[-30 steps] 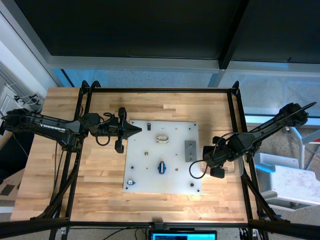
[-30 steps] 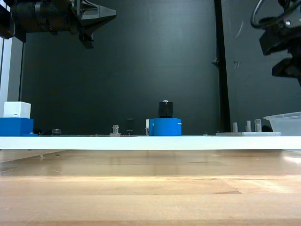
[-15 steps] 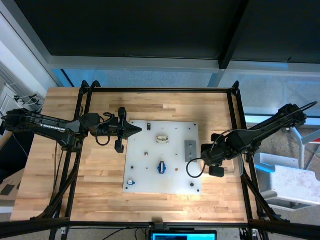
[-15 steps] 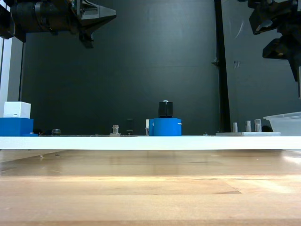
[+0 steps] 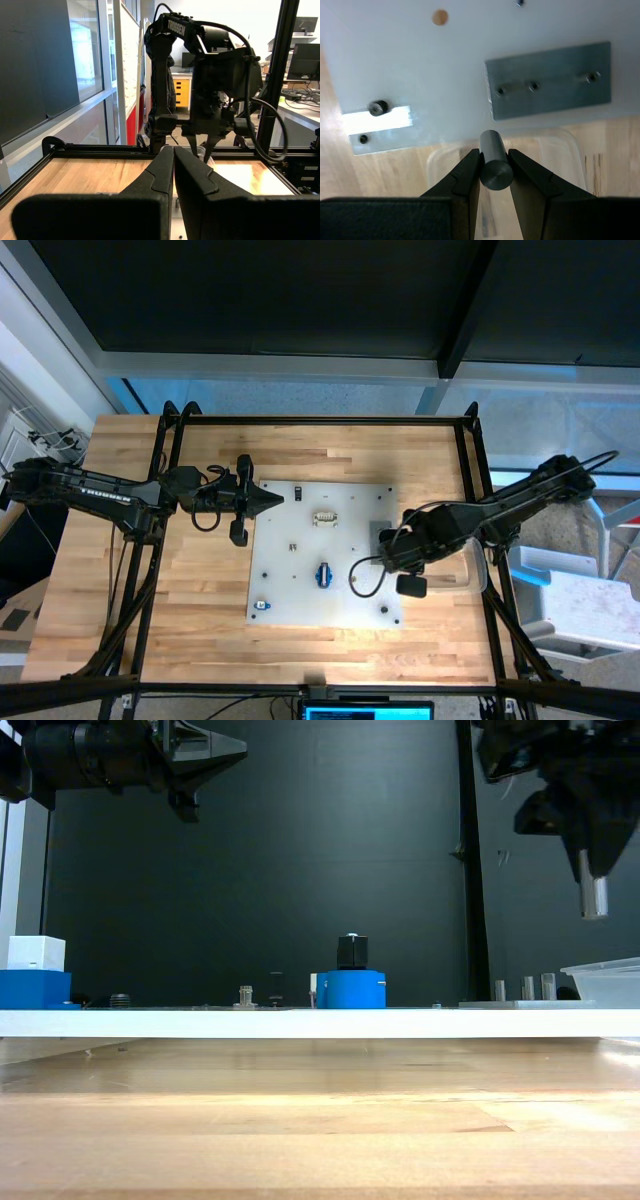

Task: Pick the 16mm cylinder and place it in the taskboard

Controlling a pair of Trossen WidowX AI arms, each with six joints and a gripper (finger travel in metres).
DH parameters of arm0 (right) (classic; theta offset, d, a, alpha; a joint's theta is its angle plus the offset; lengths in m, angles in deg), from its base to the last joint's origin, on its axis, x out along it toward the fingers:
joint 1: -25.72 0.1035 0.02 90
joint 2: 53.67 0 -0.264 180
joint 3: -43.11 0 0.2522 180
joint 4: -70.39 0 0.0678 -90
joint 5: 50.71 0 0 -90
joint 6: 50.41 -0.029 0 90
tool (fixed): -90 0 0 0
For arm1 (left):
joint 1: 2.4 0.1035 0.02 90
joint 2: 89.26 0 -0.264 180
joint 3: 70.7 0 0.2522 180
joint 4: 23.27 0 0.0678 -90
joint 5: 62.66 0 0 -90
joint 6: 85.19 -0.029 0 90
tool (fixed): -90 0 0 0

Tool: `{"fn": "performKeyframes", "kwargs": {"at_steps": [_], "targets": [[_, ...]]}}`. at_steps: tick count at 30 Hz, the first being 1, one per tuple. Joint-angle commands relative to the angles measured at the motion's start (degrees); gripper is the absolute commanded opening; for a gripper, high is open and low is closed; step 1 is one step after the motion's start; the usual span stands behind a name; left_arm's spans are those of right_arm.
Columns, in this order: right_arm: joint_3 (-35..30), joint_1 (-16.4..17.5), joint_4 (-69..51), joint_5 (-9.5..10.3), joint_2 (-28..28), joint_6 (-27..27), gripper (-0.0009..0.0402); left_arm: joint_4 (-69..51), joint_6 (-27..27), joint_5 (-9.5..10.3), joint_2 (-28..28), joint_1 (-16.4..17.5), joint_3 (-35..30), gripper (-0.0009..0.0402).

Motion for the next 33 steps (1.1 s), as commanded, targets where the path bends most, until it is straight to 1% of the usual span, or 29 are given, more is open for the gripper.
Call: {"fn": "performKeyframes", "kwargs": {"at_steps": [1,8,17,19,21,29,33], "targets": [[-2.64,-0.81,0.02,0.22,-3.08,1.55,0.0023,0.02,0.0,-0.02,0.0,0.02,-0.02,0.0],[-8.63,-2.05,0.17,0.24,-9.66,4.55,0.0023,0.02,-0.02,-0.02,0.0,0.02,-0.02,0.0],[-14.29,-2.32,1.9,0.35,-16.28,5.4,0.0023,0.02,0.0,-0.02,0.0,0.02,-0.02,0.0],[-15.34,-2.32,1.99,0.87,-17.59,5.4,0.0023,0.02,-0.02,-0.02,0.0,0.0,-0.02,0.0],[-16.0,-2.36,2.56,1.79,-18.67,5.42,0.0023,0.02,-0.02,-0.02,0.0,0.0,-0.02,0.0],[-16.31,-2.69,5.97,1.77,-21.99,5.6,0.0023,0.02,-0.02,-0.02,0.0,0.0,-0.02,0.0],[-16.17,-2.84,6.6,1.66,-22.1,5.62,0.0023,0.02,-0.02,-0.02,0.0,0.0,-0.02,0.0]]}}
